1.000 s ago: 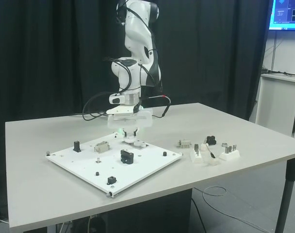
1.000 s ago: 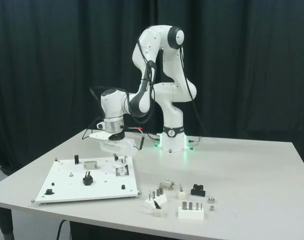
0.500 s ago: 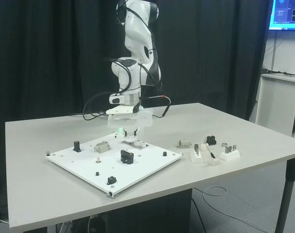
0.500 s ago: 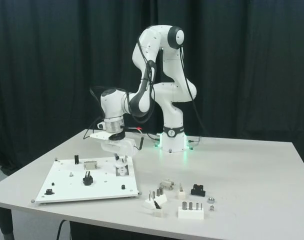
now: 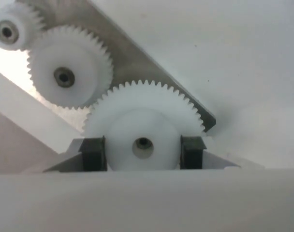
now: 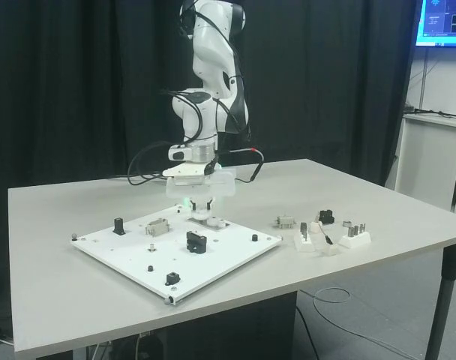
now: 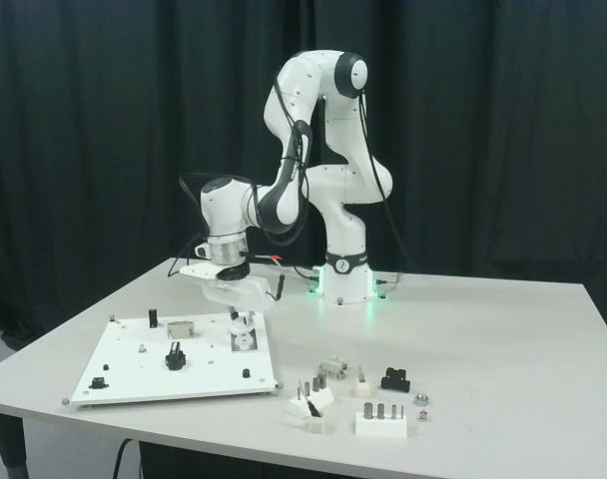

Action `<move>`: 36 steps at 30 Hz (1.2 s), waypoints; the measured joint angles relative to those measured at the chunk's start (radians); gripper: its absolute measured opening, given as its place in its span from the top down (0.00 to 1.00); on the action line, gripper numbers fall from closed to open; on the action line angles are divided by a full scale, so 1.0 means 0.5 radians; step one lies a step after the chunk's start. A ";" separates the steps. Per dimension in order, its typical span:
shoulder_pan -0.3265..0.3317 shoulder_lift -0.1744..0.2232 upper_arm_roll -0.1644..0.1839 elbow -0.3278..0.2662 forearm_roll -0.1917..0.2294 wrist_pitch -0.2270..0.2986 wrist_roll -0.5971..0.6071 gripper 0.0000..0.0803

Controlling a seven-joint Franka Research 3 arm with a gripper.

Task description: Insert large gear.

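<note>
In the wrist view the white large gear (image 5: 147, 104) lies flat in the grey recess of the white board (image 5: 243, 58). Its teeth meet those of a medium gear (image 5: 65, 72), which meets a small gear (image 5: 9, 31). My gripper (image 5: 143, 153) is shut on the large gear, with a black pad (image 5: 94, 153) against each side of its raised hub. From the room, the gripper (image 6: 200, 208) stands upright, low over the far edge of the board (image 6: 213, 255). The second room view shows the gripper (image 7: 242, 324) over the board (image 7: 134, 384) too.
Black and grey fixtures (image 6: 195, 241) stand on the board near the gripper. To the board's right, on the grey table (image 6: 378, 195), lie small parts and white holders (image 6: 355, 236) with pegs. The arm's base (image 7: 345, 279) stands at the back of the table.
</note>
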State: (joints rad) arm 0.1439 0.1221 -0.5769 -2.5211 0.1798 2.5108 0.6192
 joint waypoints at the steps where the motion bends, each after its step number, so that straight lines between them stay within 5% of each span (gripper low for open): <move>1: 0.000 0.000 0.000 0.000 0.002 -0.001 0.012 0.59; 16: 0.000 -0.002 -0.011 0.024 0.010 -0.099 0.083 0.59; 36: 0.000 0.006 -0.011 0.028 0.017 -0.095 0.086 0.59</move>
State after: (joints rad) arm 0.1438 0.1250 -0.5823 -2.5071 0.1883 2.4632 0.6623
